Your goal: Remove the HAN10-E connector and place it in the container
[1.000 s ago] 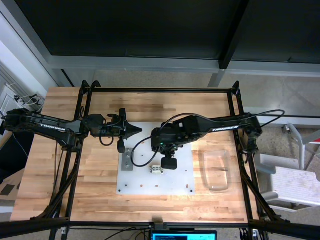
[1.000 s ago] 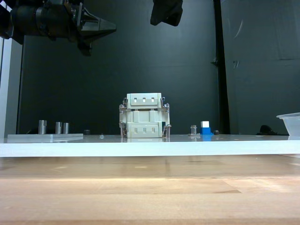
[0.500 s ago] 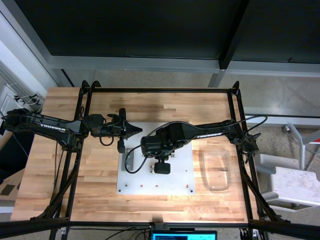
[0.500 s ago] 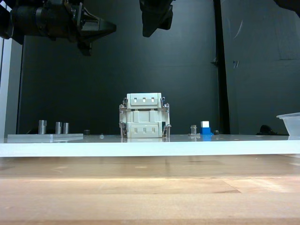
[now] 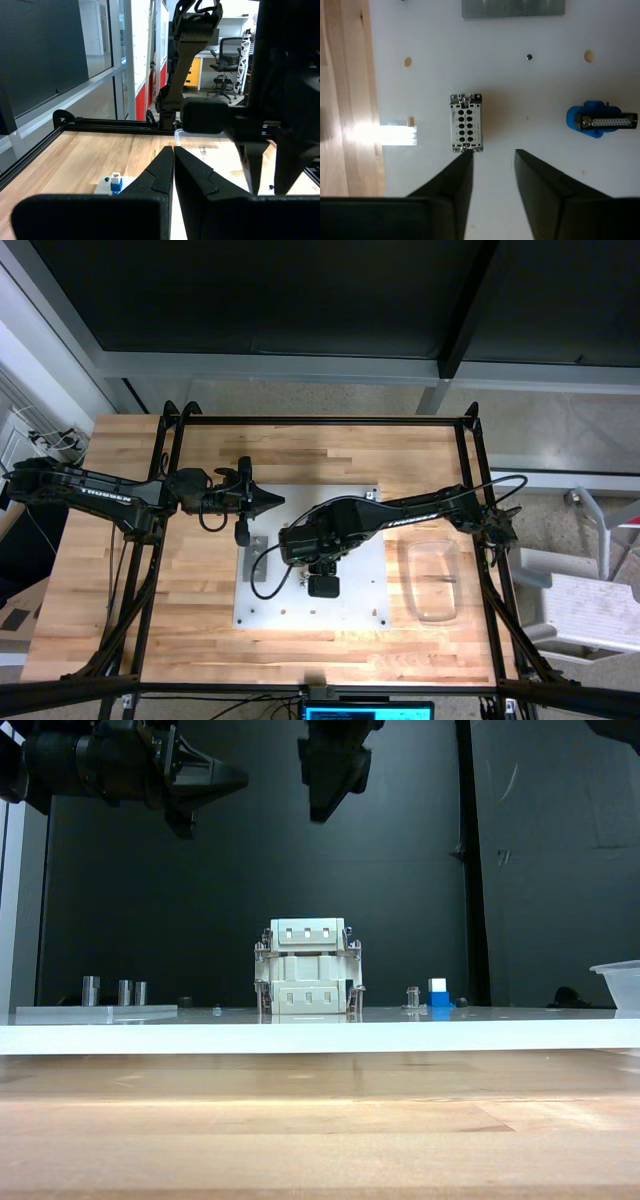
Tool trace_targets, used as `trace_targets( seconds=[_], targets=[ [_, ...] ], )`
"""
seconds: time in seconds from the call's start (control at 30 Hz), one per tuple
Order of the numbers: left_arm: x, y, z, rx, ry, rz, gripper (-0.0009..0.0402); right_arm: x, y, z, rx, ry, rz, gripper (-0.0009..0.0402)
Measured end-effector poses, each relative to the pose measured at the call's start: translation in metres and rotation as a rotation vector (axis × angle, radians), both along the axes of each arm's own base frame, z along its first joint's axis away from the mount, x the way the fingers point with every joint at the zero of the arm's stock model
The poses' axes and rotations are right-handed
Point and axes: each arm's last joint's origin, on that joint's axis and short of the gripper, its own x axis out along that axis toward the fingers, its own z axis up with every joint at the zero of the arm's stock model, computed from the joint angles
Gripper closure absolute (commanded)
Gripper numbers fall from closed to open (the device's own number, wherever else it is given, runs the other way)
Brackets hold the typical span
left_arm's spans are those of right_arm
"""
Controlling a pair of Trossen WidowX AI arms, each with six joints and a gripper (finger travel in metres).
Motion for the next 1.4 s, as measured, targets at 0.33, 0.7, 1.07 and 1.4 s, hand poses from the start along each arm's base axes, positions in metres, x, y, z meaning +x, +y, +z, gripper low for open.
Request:
trace_targets(
  seconds=[0.33, 0.7, 1.07, 1.4],
  targets=[
    [0.000, 0.000, 0.000, 0.000, 0.001, 0.000, 0.0393, 0.009, 0.004, -0.017, -0.005, 0.018, 0.004, 0.0157],
    [0.000, 0.000, 0.000, 0.000, 0.000, 0.000, 0.0393, 0.015, 0.010, -0.037, -0.009, 0.031, 0.007, 0.0133],
    [0.000, 0.000, 0.000, 0.000, 0.001, 0.000, 0.0393, 0.020, 0.015, -0.057, -0.004, 0.026, 0.010, 0.0134],
    [0.000, 0.000, 0.000, 0.000, 0.001, 0.000, 0.0393, 0.020, 0.017, -0.072, -0.004, 0.035, 0.012, 0.0134]
  ],
)
